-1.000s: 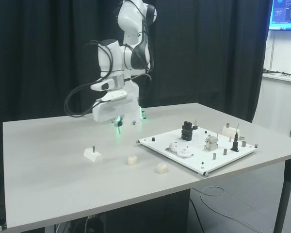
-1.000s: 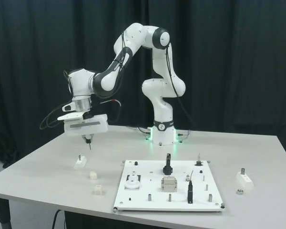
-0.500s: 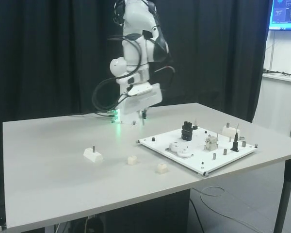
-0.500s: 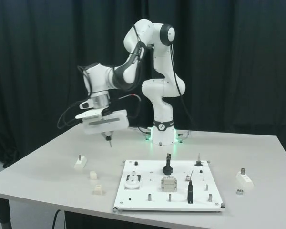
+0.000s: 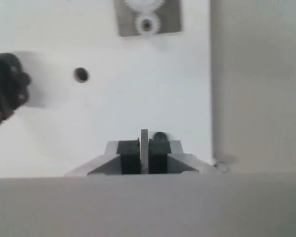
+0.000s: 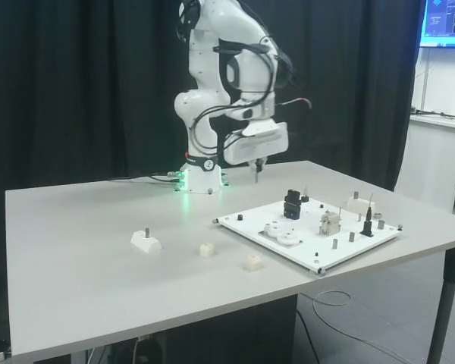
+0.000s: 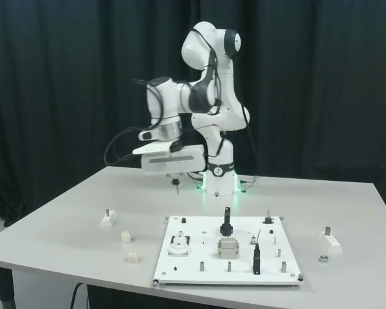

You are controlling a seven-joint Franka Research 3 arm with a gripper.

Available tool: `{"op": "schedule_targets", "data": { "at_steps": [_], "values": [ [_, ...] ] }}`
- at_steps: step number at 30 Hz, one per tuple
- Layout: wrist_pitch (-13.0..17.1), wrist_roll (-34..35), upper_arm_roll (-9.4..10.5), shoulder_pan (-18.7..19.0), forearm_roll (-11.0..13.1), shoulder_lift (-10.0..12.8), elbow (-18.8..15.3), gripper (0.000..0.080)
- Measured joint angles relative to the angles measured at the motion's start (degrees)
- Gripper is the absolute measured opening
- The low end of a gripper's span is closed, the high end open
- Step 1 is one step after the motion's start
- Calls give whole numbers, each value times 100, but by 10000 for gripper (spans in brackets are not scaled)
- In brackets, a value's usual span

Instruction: Insert square peg 1.

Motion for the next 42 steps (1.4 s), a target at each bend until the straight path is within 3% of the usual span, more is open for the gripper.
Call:
{"op": "schedule_targets", "data": {
  "at_steps": [7, 18, 27, 42],
  "values": [
    [-104, 779, 281, 272, -168, -86, -3, 32],
    [-59, 1461, 712, 515, -192, -86, -40, 32],
    [416, 1599, 979, 605, -221, -1, -63, 32],
    [1093, 1700, 1126, 654, -457, 346, -58, 32]
  ]
}}
